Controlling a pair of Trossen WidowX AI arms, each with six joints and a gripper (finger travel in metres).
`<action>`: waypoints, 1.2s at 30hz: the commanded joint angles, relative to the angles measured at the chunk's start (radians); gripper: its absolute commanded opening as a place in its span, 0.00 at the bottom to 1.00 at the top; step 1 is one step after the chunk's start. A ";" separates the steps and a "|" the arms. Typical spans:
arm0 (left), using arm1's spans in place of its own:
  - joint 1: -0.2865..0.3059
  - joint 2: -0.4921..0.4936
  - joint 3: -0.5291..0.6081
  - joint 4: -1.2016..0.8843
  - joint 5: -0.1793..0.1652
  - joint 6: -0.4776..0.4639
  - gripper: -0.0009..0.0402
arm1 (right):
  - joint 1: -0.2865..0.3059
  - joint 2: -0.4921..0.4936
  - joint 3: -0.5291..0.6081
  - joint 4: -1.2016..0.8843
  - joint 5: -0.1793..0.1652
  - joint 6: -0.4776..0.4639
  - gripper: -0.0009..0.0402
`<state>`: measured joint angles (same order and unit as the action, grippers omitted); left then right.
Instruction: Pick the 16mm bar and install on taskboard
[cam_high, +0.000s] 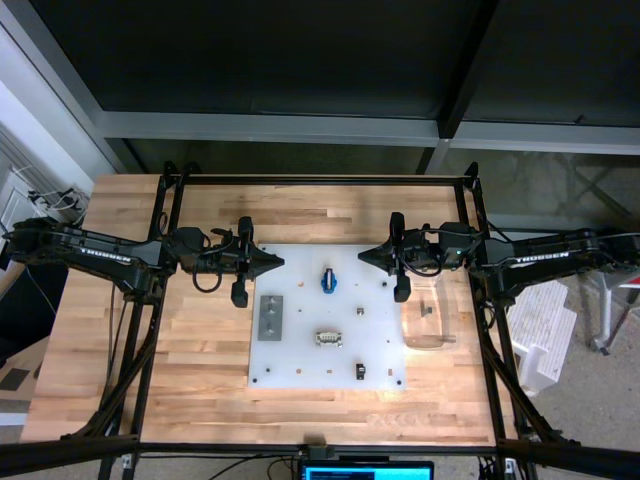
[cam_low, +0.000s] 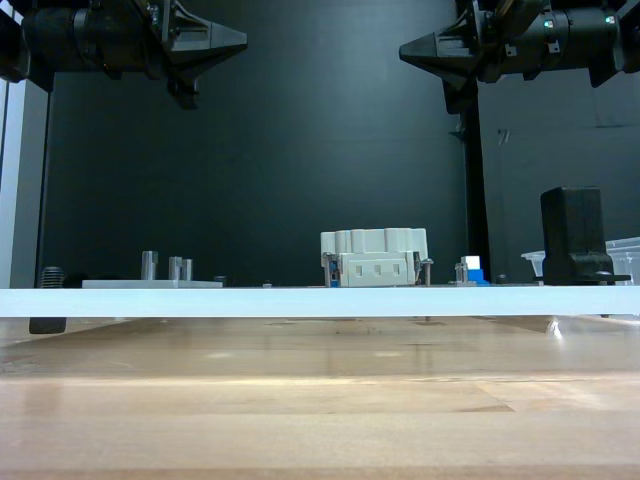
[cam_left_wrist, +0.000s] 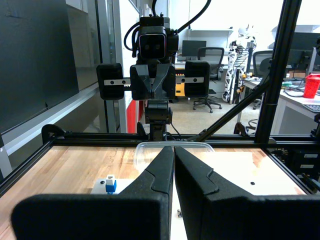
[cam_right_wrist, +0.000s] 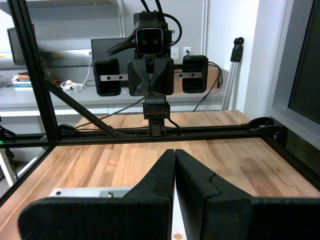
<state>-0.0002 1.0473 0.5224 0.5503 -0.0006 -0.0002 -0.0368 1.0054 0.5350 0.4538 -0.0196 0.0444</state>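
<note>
Both arms hang level above the tabletop (cam_high: 200, 385), reaching in from either side and pointing at each other across the taskboard (cam_high: 300, 362). The left gripper (cam_high: 279, 262) sits over the board's far left corner, well above it. Its jaws are clenched together with nothing between them, only a thin slit showing in its own wrist view. The right gripper (cam_high: 361, 254) hovers over the far right part of the board at about the same height, its jaws likewise pressed together and holding nothing.

On the white board there is a grey block (cam_high: 270, 316) with holes on the left, a blue knob (cam_high: 328, 281) towards the far edge, a pale connector (cam_high: 328, 340) near the middle and a small black part (cam_high: 360, 373) by the near edge.

Just beside the board's right edge lies a clear tray (cam_high: 432, 345). A tiny grey piece inside it looks like the bar (cam_high: 427, 308), though it is too small to be sure. It lies well below the right arm, apart from both grippers.
</note>
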 joint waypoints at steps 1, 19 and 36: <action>0.000 0.000 0.000 0.000 0.000 0.000 0.02 | 0.000 0.000 0.000 0.000 0.000 0.000 0.02; 0.000 0.000 0.000 0.000 0.000 0.000 0.02 | 0.000 0.000 0.000 0.000 0.000 0.000 0.02; 0.000 0.000 0.000 0.000 0.000 0.000 0.02 | 0.034 -0.048 0.210 -0.623 0.000 0.027 0.02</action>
<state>-0.0002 1.0473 0.5224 0.5503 -0.0010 -0.0002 -0.0139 0.9562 0.7136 -0.0944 -0.0193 0.0696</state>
